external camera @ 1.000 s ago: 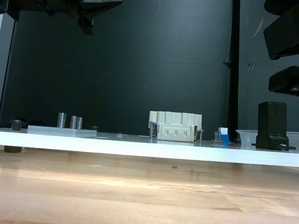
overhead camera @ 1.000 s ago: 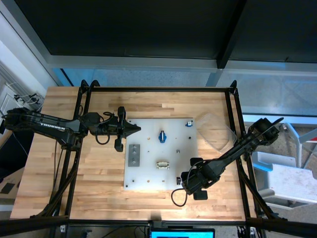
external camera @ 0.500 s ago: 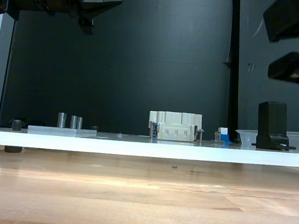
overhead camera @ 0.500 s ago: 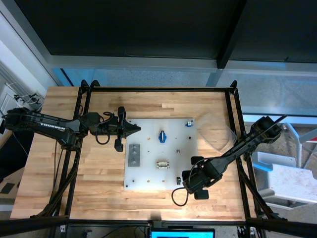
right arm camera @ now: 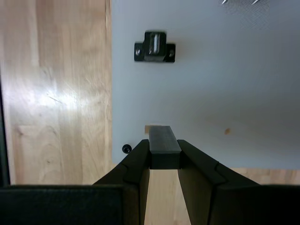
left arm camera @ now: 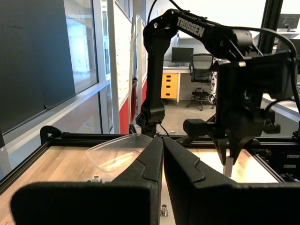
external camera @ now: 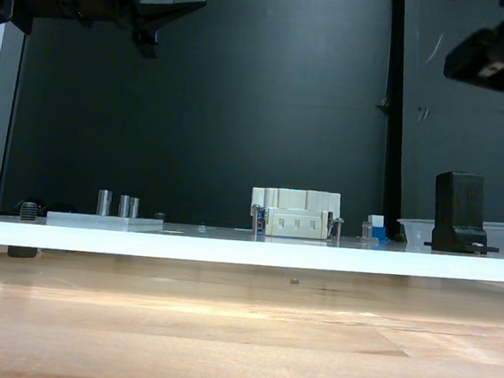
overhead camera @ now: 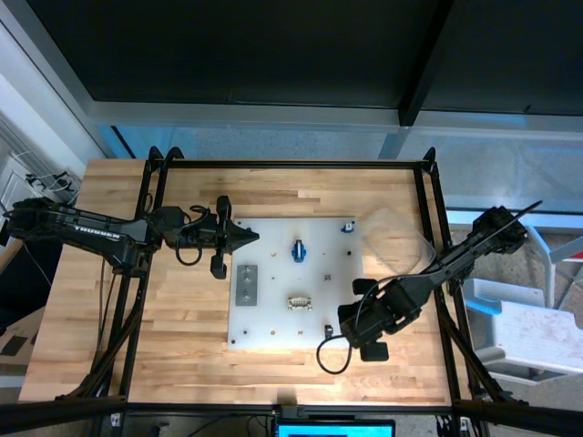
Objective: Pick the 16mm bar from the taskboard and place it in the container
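Observation:
The white taskboard lies at the table's middle. My right gripper is shut on the dark 16mm bar, held well above the board's near right corner and the empty black holder. In the high view the right gripper hangs just right of that holder; in the low view it sits high, partly cut off. The clear container rests on the wood right of the board. My left gripper hovers shut and empty over the board's far left edge.
On the board stand a grey metal block, a blue knob and a silver connector. Black frame rails border the table. A white bin sits off the table's right side.
My right gripper has risen away from the black holder with the bar and drifted slightly right. The left arm has not moved.

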Available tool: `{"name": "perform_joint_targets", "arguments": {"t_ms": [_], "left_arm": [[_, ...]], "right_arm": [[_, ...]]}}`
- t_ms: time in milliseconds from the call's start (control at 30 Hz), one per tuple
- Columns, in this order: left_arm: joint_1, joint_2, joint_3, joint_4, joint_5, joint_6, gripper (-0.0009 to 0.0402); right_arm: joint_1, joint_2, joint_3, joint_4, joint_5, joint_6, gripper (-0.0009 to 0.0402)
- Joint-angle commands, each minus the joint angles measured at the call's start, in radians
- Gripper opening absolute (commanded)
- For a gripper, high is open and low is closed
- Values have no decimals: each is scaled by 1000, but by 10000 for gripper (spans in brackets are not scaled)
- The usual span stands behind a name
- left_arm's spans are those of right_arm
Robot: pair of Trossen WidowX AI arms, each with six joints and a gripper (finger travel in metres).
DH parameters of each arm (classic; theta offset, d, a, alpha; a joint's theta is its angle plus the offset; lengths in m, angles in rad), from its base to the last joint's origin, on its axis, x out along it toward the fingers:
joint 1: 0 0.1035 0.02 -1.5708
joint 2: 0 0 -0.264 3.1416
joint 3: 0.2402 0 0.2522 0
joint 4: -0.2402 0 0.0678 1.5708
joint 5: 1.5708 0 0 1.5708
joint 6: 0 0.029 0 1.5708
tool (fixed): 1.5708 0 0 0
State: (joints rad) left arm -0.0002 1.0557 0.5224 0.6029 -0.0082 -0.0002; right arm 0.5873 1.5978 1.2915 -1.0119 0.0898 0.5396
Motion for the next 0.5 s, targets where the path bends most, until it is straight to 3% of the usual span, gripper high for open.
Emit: {"name": "perform_joint_targets", "arguments": {"t_ms": [33,500], "left_arm": [[0,0,0,0,0,0,0],[0,0,0,0,0,0,0]], "right_arm": [[-9,-29,19,-35,-3,-4,28],[-37,-78,74,-99,-4,-5,27]]}}
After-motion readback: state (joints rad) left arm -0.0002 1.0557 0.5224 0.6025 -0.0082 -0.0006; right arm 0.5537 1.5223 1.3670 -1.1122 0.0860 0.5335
